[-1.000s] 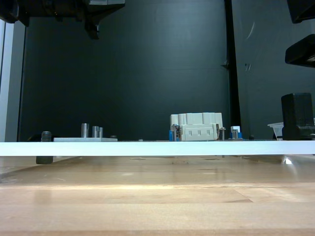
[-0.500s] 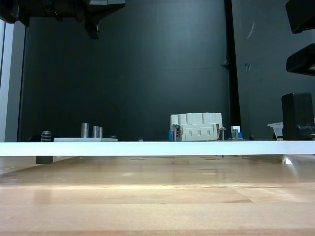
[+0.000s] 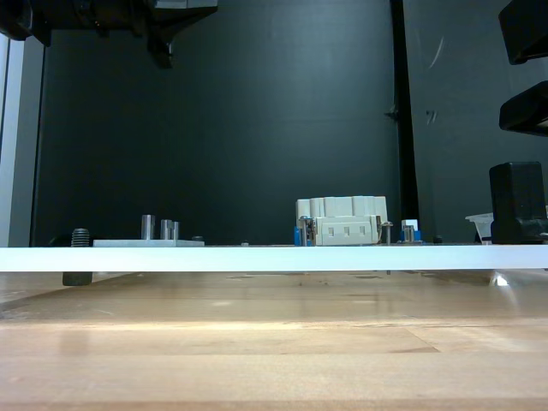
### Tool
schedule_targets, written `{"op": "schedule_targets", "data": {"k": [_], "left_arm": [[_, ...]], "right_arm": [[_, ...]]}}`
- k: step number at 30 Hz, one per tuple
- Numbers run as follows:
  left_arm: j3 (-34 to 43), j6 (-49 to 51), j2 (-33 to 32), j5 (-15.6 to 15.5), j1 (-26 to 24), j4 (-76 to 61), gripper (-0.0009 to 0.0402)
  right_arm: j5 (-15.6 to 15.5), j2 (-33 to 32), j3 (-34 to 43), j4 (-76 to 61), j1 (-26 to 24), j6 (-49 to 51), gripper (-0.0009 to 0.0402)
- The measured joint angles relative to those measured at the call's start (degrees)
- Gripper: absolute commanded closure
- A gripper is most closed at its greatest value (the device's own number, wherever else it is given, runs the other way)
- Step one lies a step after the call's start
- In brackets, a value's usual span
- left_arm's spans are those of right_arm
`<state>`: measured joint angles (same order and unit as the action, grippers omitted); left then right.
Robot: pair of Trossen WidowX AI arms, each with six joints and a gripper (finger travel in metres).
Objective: Pick the 16mm bar and install on taskboard
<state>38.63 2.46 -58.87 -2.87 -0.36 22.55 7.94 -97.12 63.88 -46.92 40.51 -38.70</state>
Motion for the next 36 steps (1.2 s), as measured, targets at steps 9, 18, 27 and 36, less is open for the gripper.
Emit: {"op": "schedule_targets", "data": {"k": [9, 18, 27, 36], "left_arm": [[0.0, 0.0, 0.0, 0.0, 0.0, 0.0, 0.0393], [0.0, 0.0, 0.0, 0.0, 0.0, 0.0, 0.0393], [0.0, 0.0, 0.0, 0.0, 0.0, 0.0, 0.0393], [0.0, 0.0, 0.0, 0.0, 0.0, 0.0, 0.0393]], "right_arm": [[-0.1, 0.0, -0.2, -0.3, 0.0, 0.0, 0.0277], [-0.1, 0.1, 0.0, -0.2, 0.0, 0.4, 0.0189], [-0.9, 5.3, 0.3, -2.6, 0.1, 0.9, 0.0172], [-2.1, 8.3, 0.3, -3.8, 0.1, 2.6, 0.0215]]}}
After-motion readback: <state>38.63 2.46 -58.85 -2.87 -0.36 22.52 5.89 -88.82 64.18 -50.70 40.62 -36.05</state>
